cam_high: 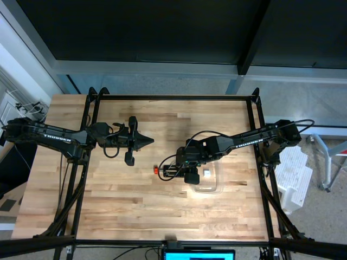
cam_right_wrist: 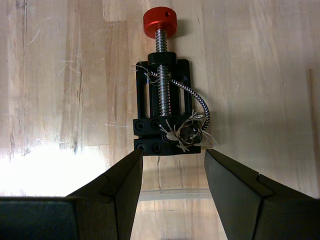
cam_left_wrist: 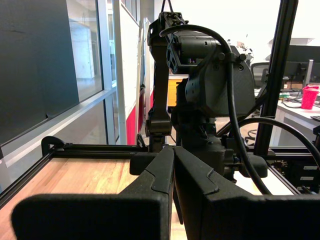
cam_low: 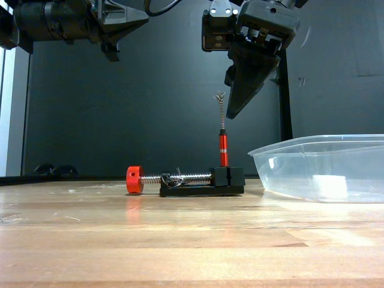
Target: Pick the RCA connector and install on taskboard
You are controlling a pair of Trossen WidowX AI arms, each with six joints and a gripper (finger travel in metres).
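Observation:
The taskboard [cam_low: 201, 182] is a small black vise with a red knob [cam_low: 134, 179], lying on the wooden table near the middle [cam_high: 168, 171]. The red RCA connector [cam_low: 223, 150] stands upright in its end block, with a spring and frayed wires on top [cam_right_wrist: 185, 131]. My right gripper [cam_right_wrist: 172, 165] hangs open just above and beside the connector's top [cam_low: 233, 111], touching nothing. My left gripper [cam_left_wrist: 174, 150] is shut and empty, hovering high over the table's left half [cam_high: 145, 142].
A clear plastic tray [cam_low: 318, 159] sits right of the taskboard, close to it [cam_high: 210, 187], with a small white piece [cam_low: 330, 186] inside. Black frame rails border the table's sides [cam_high: 87, 162].

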